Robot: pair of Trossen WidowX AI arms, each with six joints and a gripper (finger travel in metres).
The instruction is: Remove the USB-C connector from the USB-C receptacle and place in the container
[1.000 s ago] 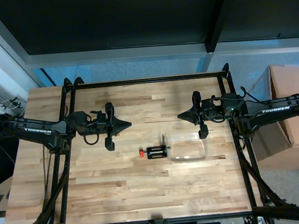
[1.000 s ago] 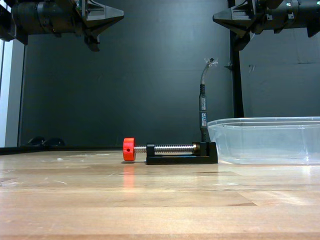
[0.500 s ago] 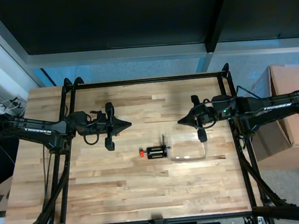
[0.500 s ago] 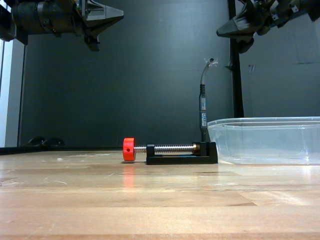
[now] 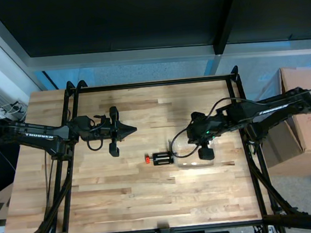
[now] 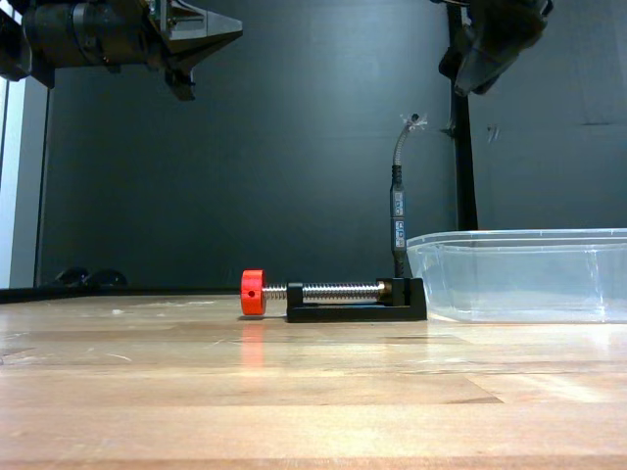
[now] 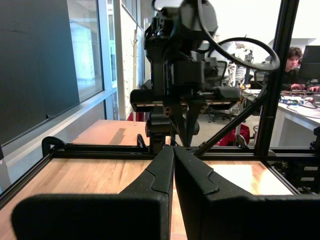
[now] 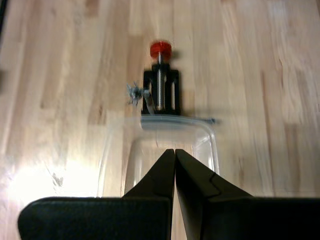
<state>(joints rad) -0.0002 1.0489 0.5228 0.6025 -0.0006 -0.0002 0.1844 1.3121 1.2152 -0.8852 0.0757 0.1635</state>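
Note:
The USB-C connector (image 6: 398, 220) stands upright in its receptacle, at the container end of a black clamp fixture (image 6: 353, 299) with a red knob (image 6: 253, 292). Its short cable ends in a frayed tip (image 8: 135, 92). The clear plastic container (image 6: 519, 274) sits just right of the fixture (image 5: 160, 158). My right gripper (image 5: 190, 135) is shut and empty, pointing down from high above the container's (image 8: 212, 150) near-fixture rim. My left gripper (image 5: 133, 129) is also shut and empty, hovering high up and left of the fixture, well away from it.
A black metal frame (image 5: 152, 84) runs along the table's far edge and sides. A cardboard box (image 5: 307, 118) stands off the table to the right. Bare wooden tabletop (image 5: 152, 199) lies in front of the fixture.
My right gripper has swung from level to pointing downward and moved left, over the container's edge. The left arm has not moved. The connector stays in its receptacle.

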